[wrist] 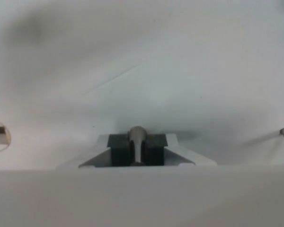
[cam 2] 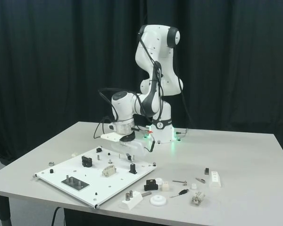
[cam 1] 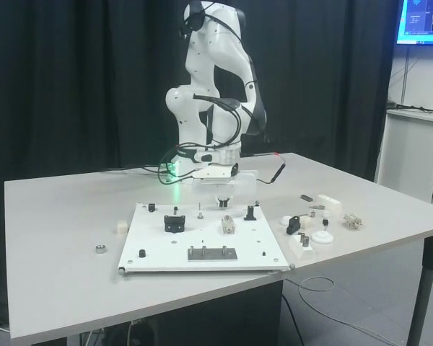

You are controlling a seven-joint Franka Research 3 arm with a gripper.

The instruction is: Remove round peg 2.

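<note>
**Gripper closed on the round peg above the board**

Gripper fingers are clamped on round peg 2: the wrist view shows the grey peg upright between the two black pads, its rounded tip poking out past them. Both room views place the gripper low over the far part of the white board, which lies on the grey table. Loose parts sit on the table beside the board.
</note>
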